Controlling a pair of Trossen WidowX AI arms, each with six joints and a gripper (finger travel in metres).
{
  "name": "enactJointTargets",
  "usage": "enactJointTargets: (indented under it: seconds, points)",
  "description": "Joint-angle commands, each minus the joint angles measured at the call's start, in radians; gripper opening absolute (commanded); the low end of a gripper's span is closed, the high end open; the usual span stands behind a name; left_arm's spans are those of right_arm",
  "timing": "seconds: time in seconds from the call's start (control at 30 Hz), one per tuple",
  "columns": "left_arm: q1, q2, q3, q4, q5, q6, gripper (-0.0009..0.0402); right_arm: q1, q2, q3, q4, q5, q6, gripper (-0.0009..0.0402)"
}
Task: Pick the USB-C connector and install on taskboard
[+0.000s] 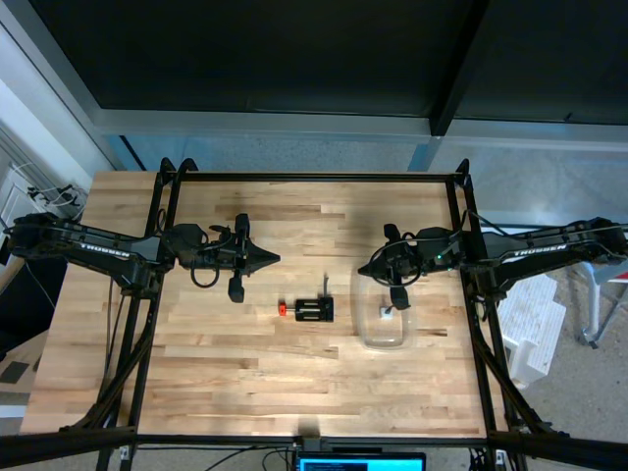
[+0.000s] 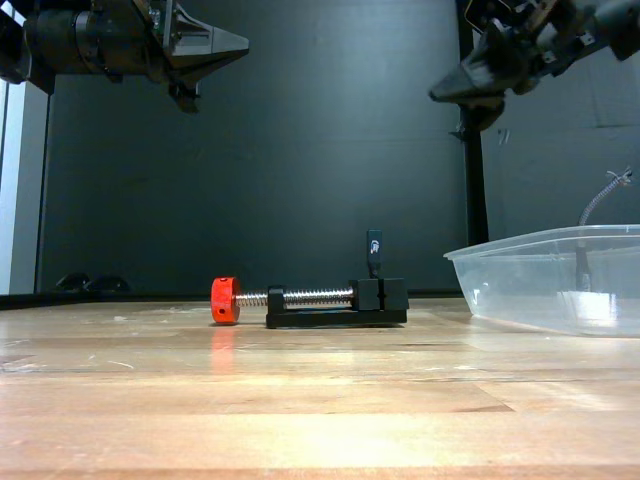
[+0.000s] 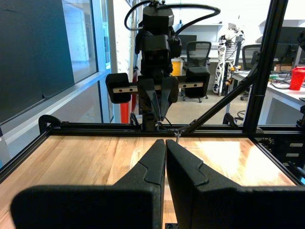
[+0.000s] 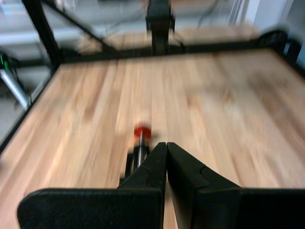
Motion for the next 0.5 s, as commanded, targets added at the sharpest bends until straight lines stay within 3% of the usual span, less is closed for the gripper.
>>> enactJointTargets:
  seconds: [0.03, 0.23, 0.5]
  points:
    - [0.000, 0.000, 0.000, 0.000, 0.000, 0.000, 0.0000, 0.023, 0.005, 0.063, -0.174, 0.001, 0.001, 0.0000]
    - [0.000, 0.000, 0.000, 0.000, 0.000, 0.000, 0.0000, 0.058, 0.069, 0.212, -0.476, 0.005, 0.004, 0.0000]
    - [0.000, 0.000, 0.000, 0.000, 0.000, 0.000, 0.0000, 0.062, 0.160, 0.388, -0.737, 0.005, 0.036, 0.0000]
